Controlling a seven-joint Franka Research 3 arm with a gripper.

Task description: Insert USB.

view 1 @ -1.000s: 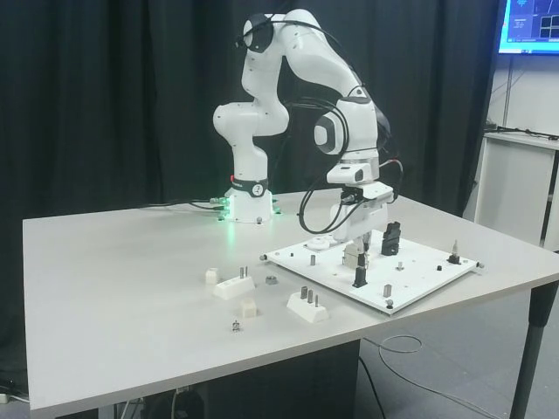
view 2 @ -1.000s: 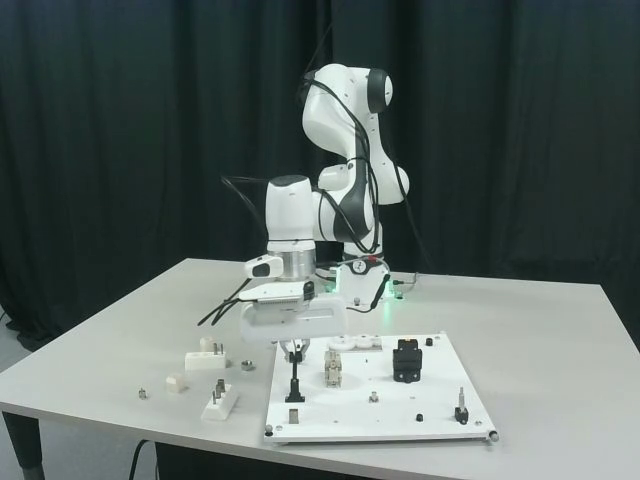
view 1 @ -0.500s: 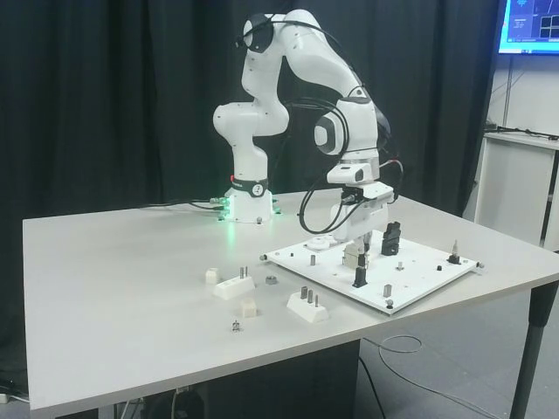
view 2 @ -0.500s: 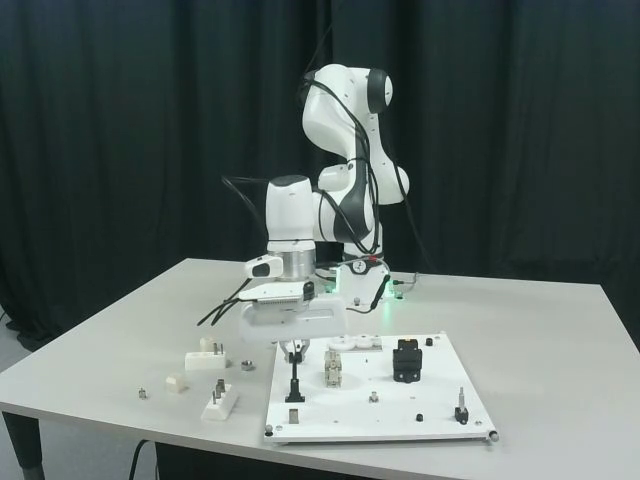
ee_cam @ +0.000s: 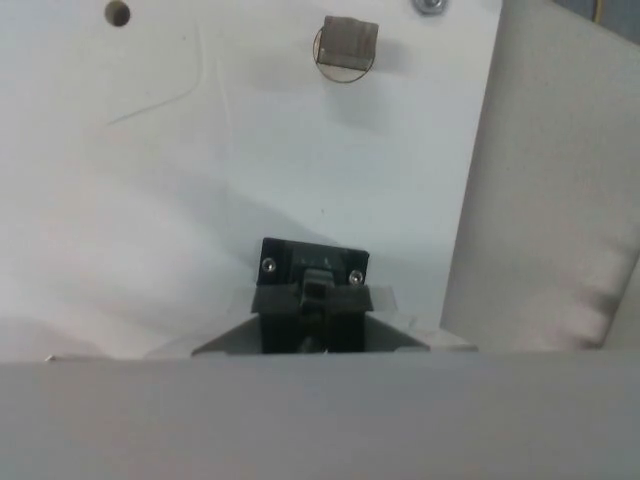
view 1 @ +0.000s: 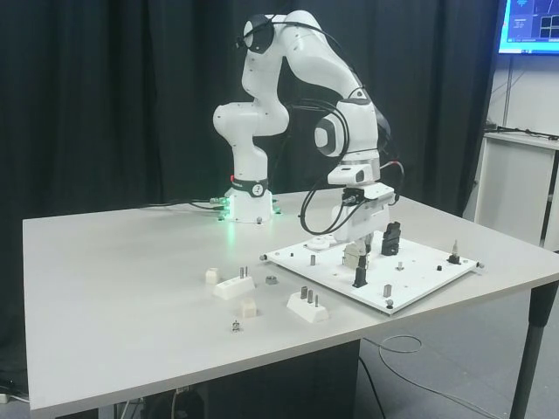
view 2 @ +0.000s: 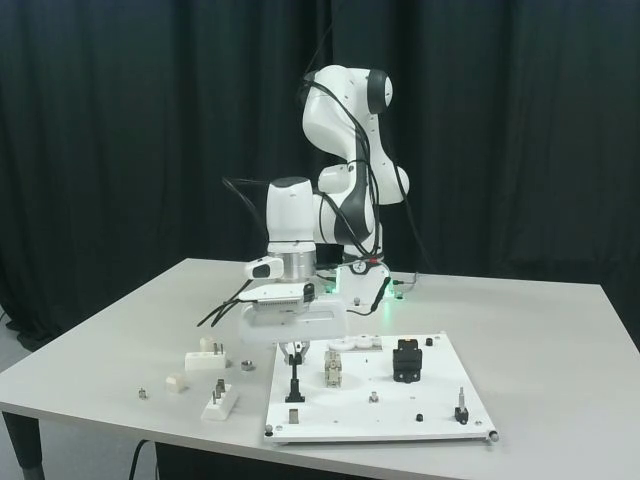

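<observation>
Wrist view: my claw (ee_cam: pixel 314 330) hangs over the white board (ee_cam: pixel 150 180), and a wide grey band of my own housing covers the lower part of the picture. Between the fingers stands a thin black USB plug (ee_cam: pixel 314 300), upright, its tip meeting the black socket block (ee_cam: pixel 314 265) that is screwed to the board. The fingers appear pressed onto the plug from both sides. How deep the plug sits in the socket block cannot be told, since the fingers hide the joint.

At 12 o'clock from the socket block, well apart, a small grey square peg (ee_cam: pixel 347 45) stands on a round base. A hole in the board lies at 11 o'clock from the block. The grey table (ee_cam: pixel 560 200) shows past the board's edge at 3 o'clock.

Second room view: the claw (view 2: pixel 295 350) is directly above the plug (view 2: pixel 295 380), which stands as a thin black post near the board's (view 2: pixel 380 420) 9 o'clock edge. Finger contact is too small to confirm here. At 3 o'clock from the plug stand a grey fixture (view 2: pixel 332 370) and a black block (view 2: pixel 406 360). Loose white parts (view 2: pixel 205 360) lie on the table (view 2: pixel 560 340) at 9 o'clock from the board.

First room view: my claw (view 1: pixel 358 236) partly hides the fixtures behind it.
</observation>
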